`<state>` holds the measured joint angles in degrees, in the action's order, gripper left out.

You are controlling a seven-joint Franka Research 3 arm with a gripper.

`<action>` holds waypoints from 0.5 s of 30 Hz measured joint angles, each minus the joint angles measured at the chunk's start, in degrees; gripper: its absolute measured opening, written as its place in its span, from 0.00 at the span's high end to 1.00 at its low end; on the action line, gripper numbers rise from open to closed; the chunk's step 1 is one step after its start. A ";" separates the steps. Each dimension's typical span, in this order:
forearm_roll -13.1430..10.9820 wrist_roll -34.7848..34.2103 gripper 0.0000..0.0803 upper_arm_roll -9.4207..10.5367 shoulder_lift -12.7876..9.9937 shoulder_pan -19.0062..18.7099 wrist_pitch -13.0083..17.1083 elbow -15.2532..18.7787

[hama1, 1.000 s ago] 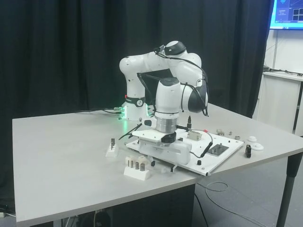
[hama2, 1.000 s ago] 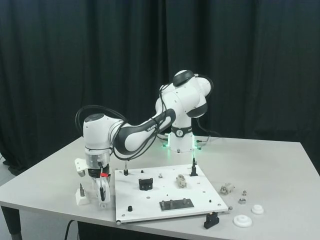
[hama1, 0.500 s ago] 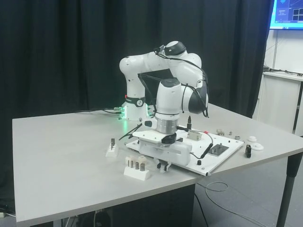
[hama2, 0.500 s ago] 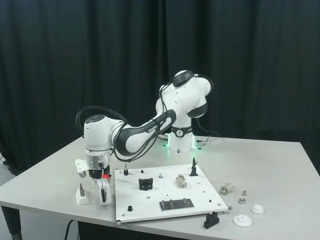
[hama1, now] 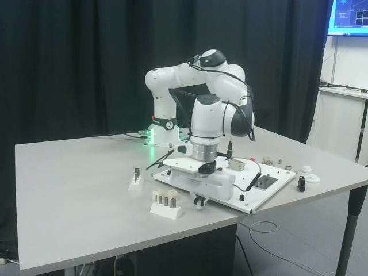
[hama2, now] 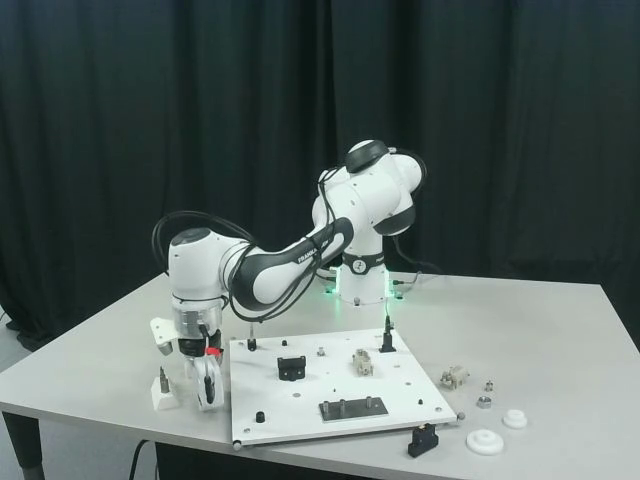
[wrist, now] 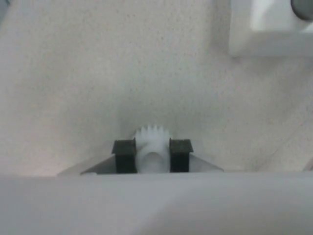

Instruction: Pick small gear.

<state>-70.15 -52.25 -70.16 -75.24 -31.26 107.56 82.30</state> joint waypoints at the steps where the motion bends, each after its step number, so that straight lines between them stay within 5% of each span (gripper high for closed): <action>1: 0.00 -0.02 0.83 -0.13 0.06 0.00 0.00 -0.07; 15: 0.02 -0.10 0.83 -3.83 0.50 0.00 -3.43 -0.94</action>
<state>-70.14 -52.34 -74.00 -74.74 -31.26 104.13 81.36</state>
